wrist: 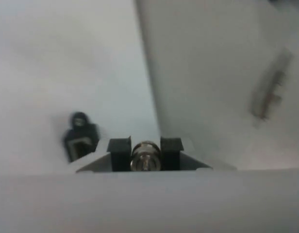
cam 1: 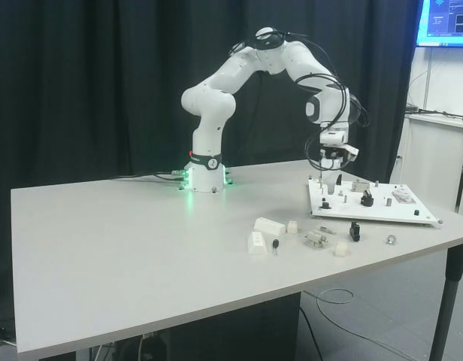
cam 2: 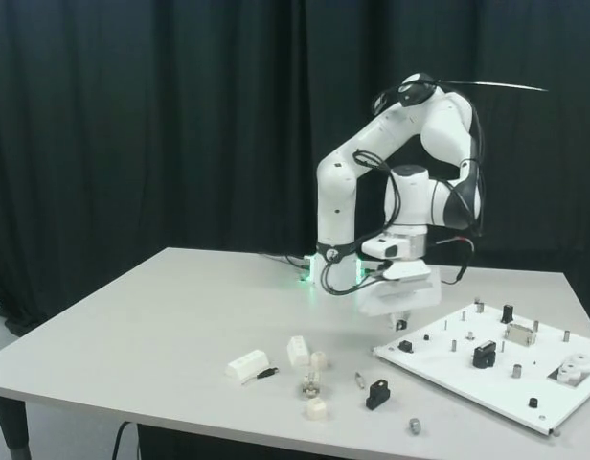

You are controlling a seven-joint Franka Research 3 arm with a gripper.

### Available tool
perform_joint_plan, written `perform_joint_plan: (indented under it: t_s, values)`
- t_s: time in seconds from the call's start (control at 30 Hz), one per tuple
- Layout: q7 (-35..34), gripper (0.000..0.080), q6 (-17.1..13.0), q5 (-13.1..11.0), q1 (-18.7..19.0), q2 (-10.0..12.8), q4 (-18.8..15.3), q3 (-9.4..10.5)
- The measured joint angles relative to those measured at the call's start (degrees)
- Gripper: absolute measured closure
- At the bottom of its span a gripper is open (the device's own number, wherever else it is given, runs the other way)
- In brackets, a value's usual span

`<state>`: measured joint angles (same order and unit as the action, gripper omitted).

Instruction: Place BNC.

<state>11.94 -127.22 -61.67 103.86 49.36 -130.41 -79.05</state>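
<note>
Gripper (wrist: 146,156) pinching the BNC (wrist: 146,158) between its two black fingers (wrist: 119,153); connector sits upright in the grip, metal end toward the camera. Arm holds it above the near-base corner of the white board (cam 1: 382,213), clear of the surface. Just beside the gripper, below it, a black fixture (wrist: 80,136) stands on the board. Pick-up looks done; transport nearly so. Left, by my reading: find the seat, lower, release. Which seat is meant cannot be told. Loose parts (cam 2: 276,364) lie on the table (cam 1: 126,233), well apart.
</note>
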Motion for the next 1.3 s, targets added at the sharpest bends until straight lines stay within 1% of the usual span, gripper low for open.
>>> perform_joint_plan:
  t_s: [0.33,0.67,0.9,1.07,1.2,1.3]
  values:
    - [-2.09,0.0679,0.69,-0.43,-4.66,1.71,0.0,-0.04]
    - [-2.73,0.0679,0.69,-2.16,-9.2,4.78,0.25,-0.67]
    - [-2.73,0.0679,0.72,-4.44,-12.81,7.22,0.79,-1.16]
    - [-2.85,0.0679,0.97,-7.13,-15.59,9.02,1.38,-1.37]
    - [-2.88,0.0679,1.9,-9.25,-17.82,10.53,2.16,-1.4]
    - [-2.88,0.0679,3.19,-10.6,-19.42,11.74,2.98,-1.41]
